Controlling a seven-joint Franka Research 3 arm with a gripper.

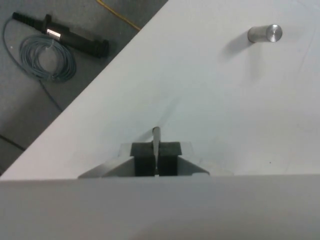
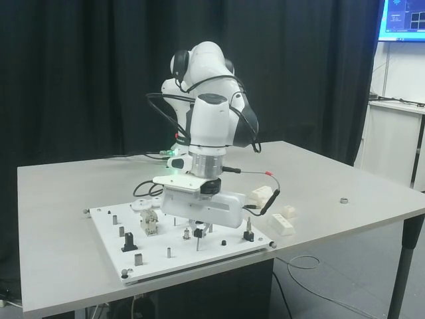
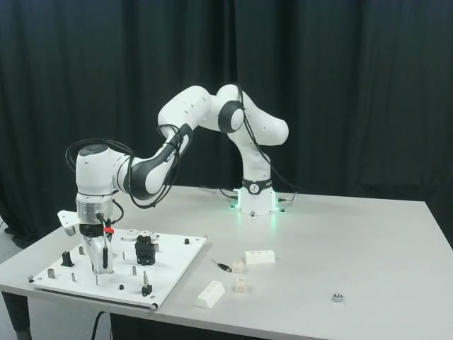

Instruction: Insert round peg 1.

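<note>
Pinching thin peg in hand over white board.

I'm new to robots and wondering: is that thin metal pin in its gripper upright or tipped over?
Upright. In the first room view the pin hangs straight down from the gripper over the white board.

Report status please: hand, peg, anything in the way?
Hand shut on round peg, above white board. Peg upright, tip near board, not yet inserted. Another metal pin stands apart; nothing blocking seen.
</note>
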